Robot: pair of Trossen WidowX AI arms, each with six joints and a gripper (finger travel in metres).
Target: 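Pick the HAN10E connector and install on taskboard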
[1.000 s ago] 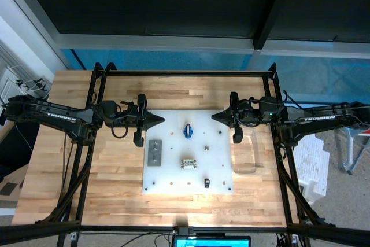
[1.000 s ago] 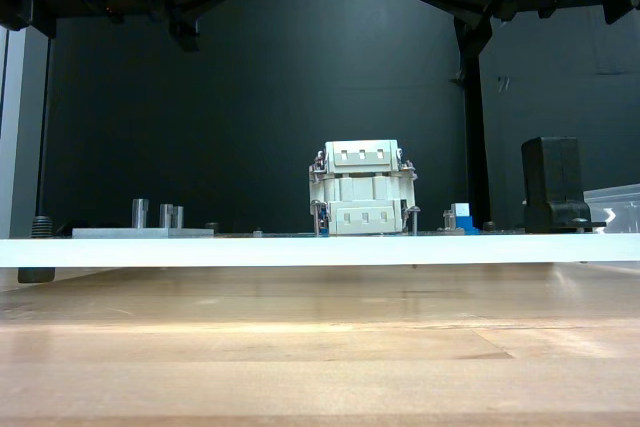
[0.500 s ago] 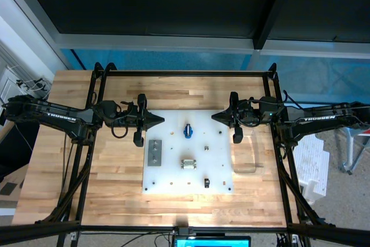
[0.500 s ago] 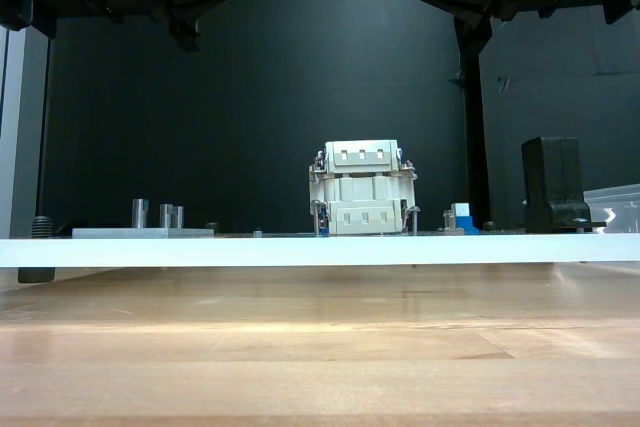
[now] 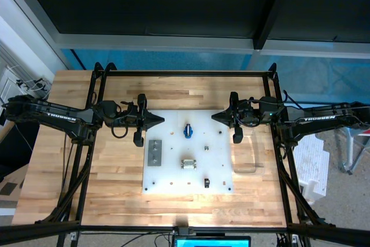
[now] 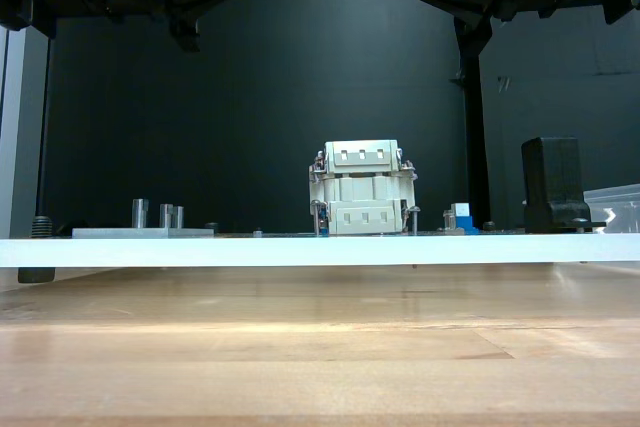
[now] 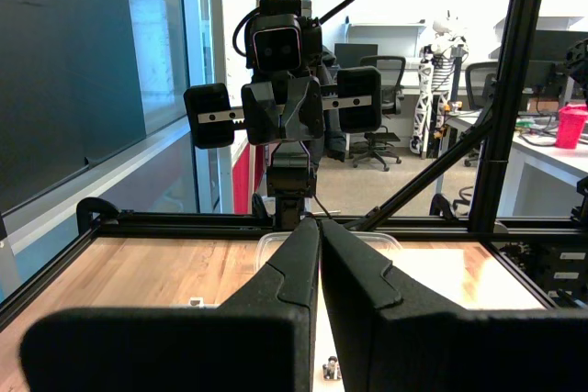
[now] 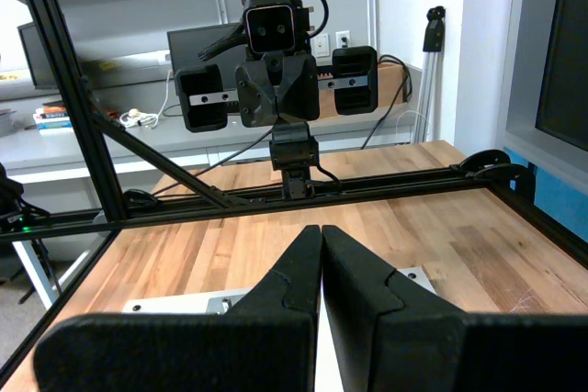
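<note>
Where it stands upright near the middle of the taskboard [image 5: 167, 173], the HAN10E connector [image 5: 187, 164] is free of both arms; the low view shows it as a stacked beige body with metal clips at its ends. A grey block [image 5: 155, 151] lies to its left, a blue part [image 5: 188, 130] sits farther back, and a black fitting [image 5: 207, 183] stands nearer the front edge. A clear tray [image 5: 248, 155] rests on the desk [image 5: 115, 172] beside the board's right edge. High above the board's far corners, the left gripper [image 5: 162, 120] and right gripper [image 5: 213, 117] point at each other, each with jaws pressed together.
</note>
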